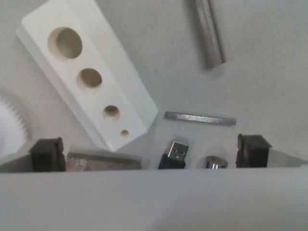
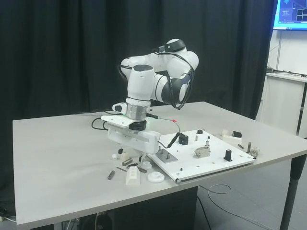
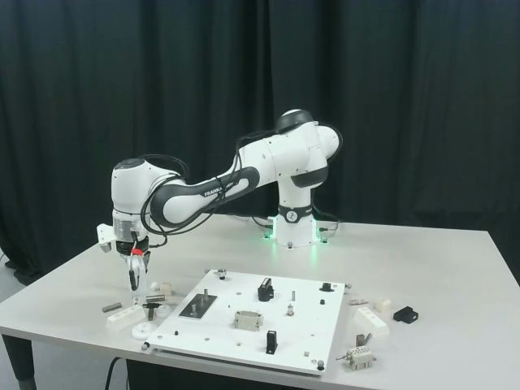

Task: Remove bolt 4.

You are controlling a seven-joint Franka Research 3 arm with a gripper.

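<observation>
White block (image 1: pixel 91 72), white gear (image 1: pixel 9 127), grey rods (image 1: pixel 199 118), black plug (image 1: pixel 172 156), grey counter (image 1: pixel 260 72), black curtain (image 2: pixel 72 52).

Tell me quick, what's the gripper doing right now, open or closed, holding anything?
Gripper: open, fingers spread wide with nothing between them, hovering above the loose parts beside the white block on the table.

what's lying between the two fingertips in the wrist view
In the wrist view, a black USB plug and a small metal bolt lie on the grey table between the tool's fingertips, with the white block's corner nearby.
</observation>
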